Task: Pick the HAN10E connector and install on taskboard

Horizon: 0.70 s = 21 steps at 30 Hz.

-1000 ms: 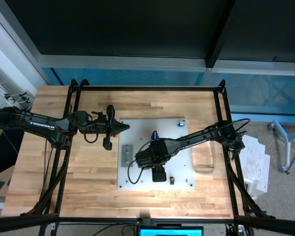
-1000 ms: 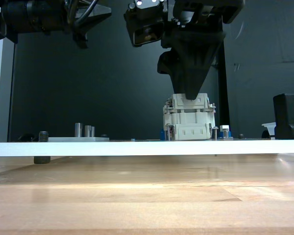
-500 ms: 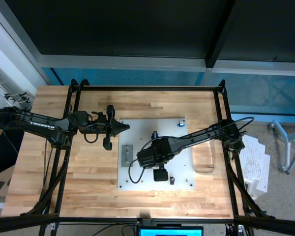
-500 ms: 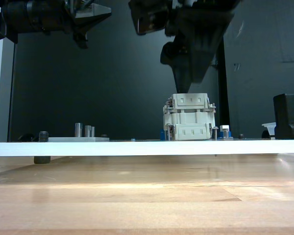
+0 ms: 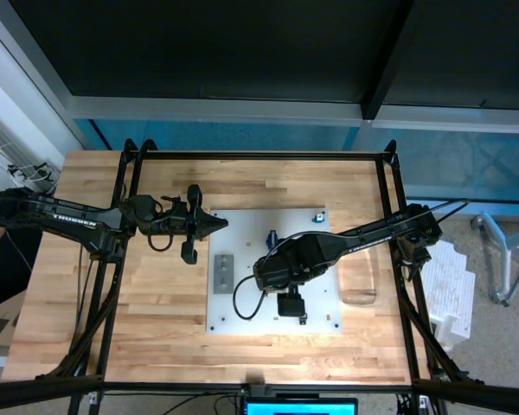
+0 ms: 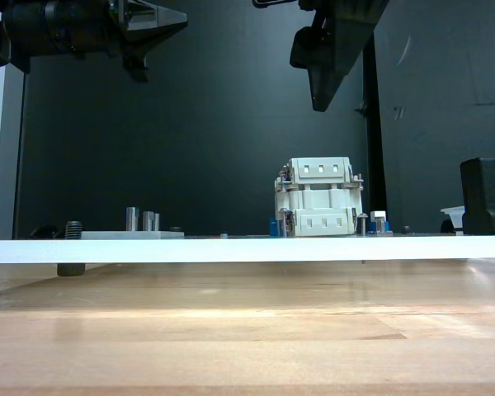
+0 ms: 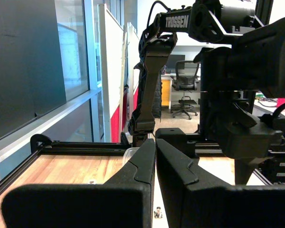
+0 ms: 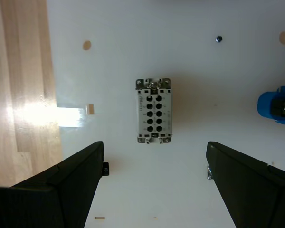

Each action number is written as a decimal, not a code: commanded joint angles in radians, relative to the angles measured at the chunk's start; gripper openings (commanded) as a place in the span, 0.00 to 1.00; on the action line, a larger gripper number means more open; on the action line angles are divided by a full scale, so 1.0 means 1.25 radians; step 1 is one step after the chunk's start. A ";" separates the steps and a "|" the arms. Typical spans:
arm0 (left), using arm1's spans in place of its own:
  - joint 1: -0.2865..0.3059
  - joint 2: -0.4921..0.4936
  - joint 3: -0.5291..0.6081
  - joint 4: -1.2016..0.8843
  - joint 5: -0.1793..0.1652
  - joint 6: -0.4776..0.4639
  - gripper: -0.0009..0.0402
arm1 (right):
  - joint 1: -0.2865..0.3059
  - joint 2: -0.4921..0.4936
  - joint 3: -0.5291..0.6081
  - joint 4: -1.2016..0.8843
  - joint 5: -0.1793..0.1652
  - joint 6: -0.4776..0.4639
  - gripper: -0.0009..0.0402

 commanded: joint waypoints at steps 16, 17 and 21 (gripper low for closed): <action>0.000 0.000 0.000 0.000 0.000 0.000 0.02 | -0.025 -0.117 -0.130 0.087 0.020 0.020 0.72; 0.000 0.000 0.000 0.000 0.000 0.000 0.02 | -0.036 -0.139 -0.158 0.110 0.020 0.020 0.70; 0.000 0.000 0.000 0.000 0.000 0.000 0.02 | -0.079 -0.232 -0.275 0.206 0.020 -0.001 0.60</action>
